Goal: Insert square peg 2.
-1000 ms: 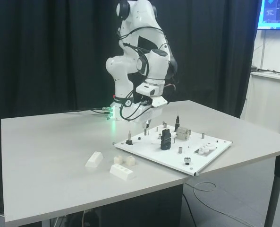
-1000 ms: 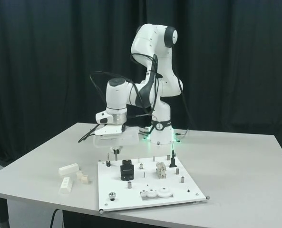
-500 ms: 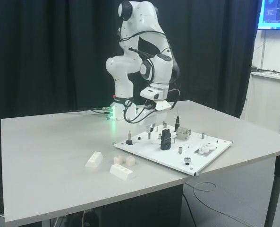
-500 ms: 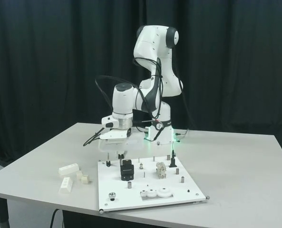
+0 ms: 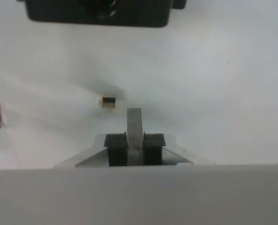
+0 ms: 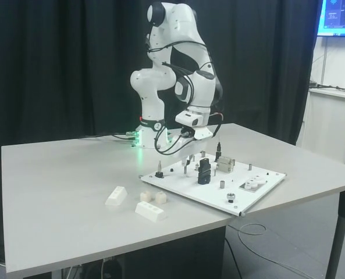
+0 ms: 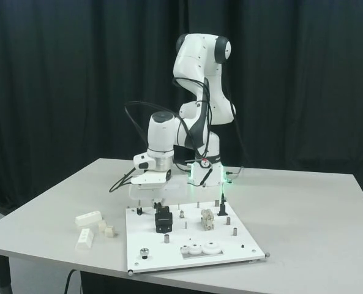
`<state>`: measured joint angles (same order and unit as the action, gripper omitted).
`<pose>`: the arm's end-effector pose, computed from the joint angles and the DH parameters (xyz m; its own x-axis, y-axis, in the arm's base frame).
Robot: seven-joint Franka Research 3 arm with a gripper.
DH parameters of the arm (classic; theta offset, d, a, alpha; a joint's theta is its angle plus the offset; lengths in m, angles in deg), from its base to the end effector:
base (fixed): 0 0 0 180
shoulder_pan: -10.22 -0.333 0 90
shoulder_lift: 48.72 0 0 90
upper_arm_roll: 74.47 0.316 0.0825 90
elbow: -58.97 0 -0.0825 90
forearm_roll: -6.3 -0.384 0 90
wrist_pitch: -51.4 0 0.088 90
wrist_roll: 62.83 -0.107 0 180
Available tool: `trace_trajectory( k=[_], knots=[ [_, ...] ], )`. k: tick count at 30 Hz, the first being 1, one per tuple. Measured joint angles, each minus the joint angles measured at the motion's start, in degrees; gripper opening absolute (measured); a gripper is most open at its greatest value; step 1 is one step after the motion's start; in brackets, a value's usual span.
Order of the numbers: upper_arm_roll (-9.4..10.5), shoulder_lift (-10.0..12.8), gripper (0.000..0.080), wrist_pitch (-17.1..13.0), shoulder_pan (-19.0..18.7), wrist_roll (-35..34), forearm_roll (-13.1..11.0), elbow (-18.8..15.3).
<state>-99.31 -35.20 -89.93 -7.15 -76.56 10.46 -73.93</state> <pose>0.5107 -0.0702 0.2436 0.9524 -0.3024 -0.0389 -0.2934 -0.9437 0.1527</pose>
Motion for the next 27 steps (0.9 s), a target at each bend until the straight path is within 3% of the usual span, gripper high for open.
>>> trace_trajectory(
  k=[8,27],
  knots=[
    [0.43,0.4,0.0070,0.0,0.0,0.0,1.4,0.0],
    [1.12,0.9,0.0070,0.2,0.0,0.0,1.4,0.0]
  ],
)
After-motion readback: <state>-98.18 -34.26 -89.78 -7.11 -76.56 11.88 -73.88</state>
